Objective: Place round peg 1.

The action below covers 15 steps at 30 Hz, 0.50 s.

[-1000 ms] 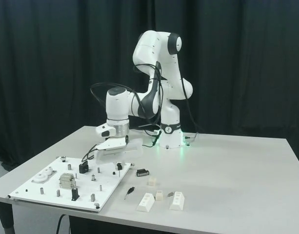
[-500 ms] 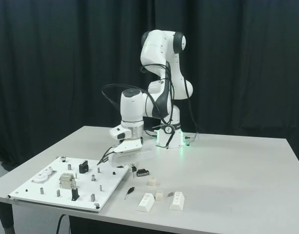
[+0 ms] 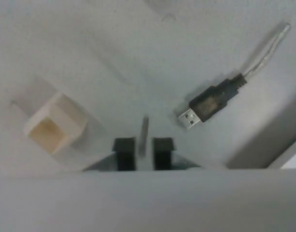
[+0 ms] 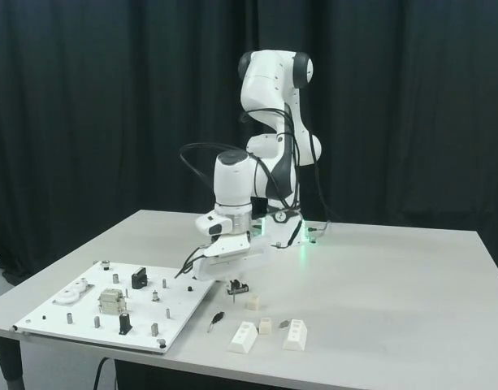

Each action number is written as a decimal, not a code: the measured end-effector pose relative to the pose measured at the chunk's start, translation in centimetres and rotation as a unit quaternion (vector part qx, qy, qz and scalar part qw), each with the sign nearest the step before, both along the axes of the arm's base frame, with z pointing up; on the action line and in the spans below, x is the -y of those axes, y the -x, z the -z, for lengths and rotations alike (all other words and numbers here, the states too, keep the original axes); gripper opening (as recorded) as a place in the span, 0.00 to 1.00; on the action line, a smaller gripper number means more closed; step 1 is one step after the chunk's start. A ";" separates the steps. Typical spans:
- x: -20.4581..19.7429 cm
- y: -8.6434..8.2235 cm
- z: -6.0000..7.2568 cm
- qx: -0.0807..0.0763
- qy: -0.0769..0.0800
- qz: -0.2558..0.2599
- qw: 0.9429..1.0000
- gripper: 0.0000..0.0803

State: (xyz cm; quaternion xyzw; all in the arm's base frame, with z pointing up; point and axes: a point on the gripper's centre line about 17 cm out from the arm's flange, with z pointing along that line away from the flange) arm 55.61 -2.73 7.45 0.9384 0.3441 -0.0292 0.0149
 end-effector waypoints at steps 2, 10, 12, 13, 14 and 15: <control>-0.1 0.1 0.0 0.000 0.000 0.001 1.000 0.02; -0.4 0.2 0.1 -0.001 0.000 -0.001 1.000 0.22; -0.5 0.2 0.1 -0.001 0.000 -0.001 1.000 0.22; -0.5 0.3 0.1 -0.001 0.000 -0.001 1.000 0.89; -0.5 0.3 0.1 -0.001 0.000 -0.002 1.000 0.89; -0.5 0.3 0.1 -0.001 0.000 -0.002 1.000 0.89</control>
